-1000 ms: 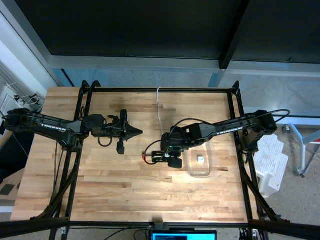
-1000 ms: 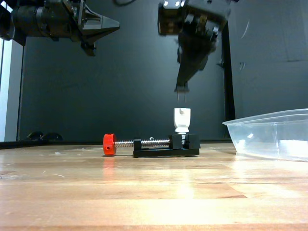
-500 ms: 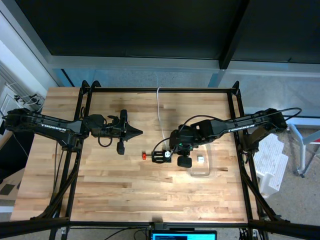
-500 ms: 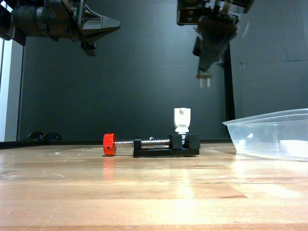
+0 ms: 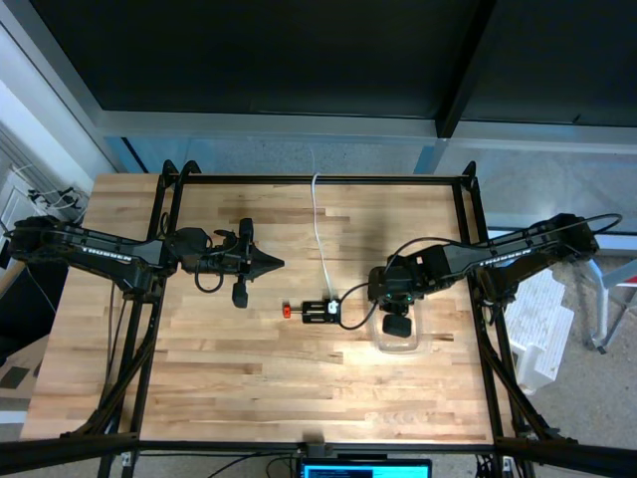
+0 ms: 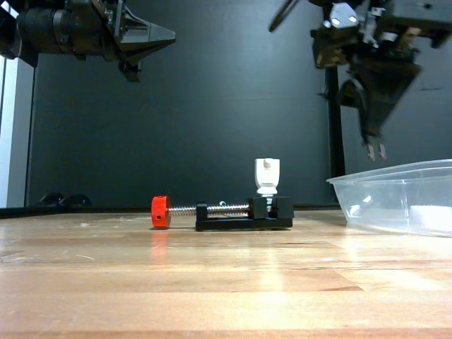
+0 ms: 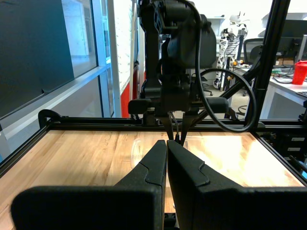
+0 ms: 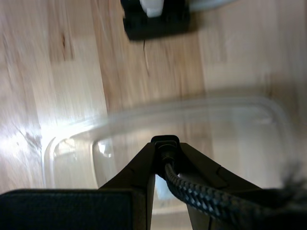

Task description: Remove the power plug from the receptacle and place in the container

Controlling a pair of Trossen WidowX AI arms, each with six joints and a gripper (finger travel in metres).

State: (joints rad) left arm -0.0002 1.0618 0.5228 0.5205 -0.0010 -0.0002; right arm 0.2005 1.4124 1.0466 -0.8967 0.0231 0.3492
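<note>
right gripper (image 6: 374, 143) hangs over the clear container (image 6: 395, 201), fingers pinched narrow on the power plug (image 6: 375, 151); prongs point down, just above the tray rim, not touching. right wrist view shows the plug body between the fingertips, braided cord (image 8: 192, 191) trailing back, tray below. receptacle (image 6: 244, 212) sits on the table (image 6: 212, 282) left of the container, apart from it, red knob (image 6: 161, 212) at its left end. left gripper (image 6: 166, 33) is held high on the left, fingers pressed together, holding nothing.

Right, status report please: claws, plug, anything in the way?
Right claw shut on plug, over the tray. Left claw shut, parked high at left. Plug clear of socket. Path down unobstructed.
</note>
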